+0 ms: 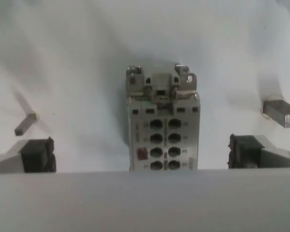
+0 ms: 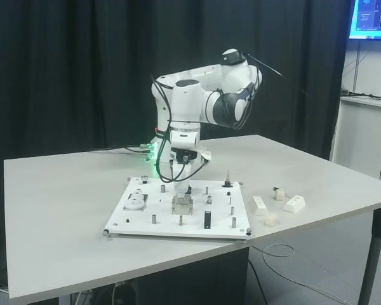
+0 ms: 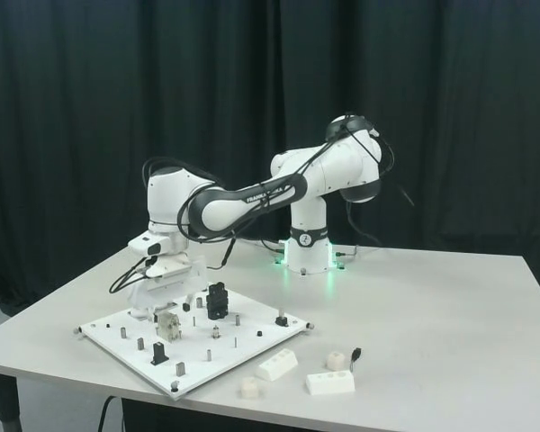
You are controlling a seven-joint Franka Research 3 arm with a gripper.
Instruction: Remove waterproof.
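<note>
The white arm's two-fingered gripper (image 1: pixel 141 152) hangs spread wide and empty above the grey block-shaped waterproof connector with round sockets (image 1: pixel 163 130), which stands upright on the white board (image 2: pixel 140 222), presumably so the fingers can drop either side of it.

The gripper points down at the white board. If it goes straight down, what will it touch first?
Most likely the connector, which stands on the board right between the open fingers. The gripper looks centred over it, so the fingers would pass on either side; how far above it hangs is unclear.
</note>
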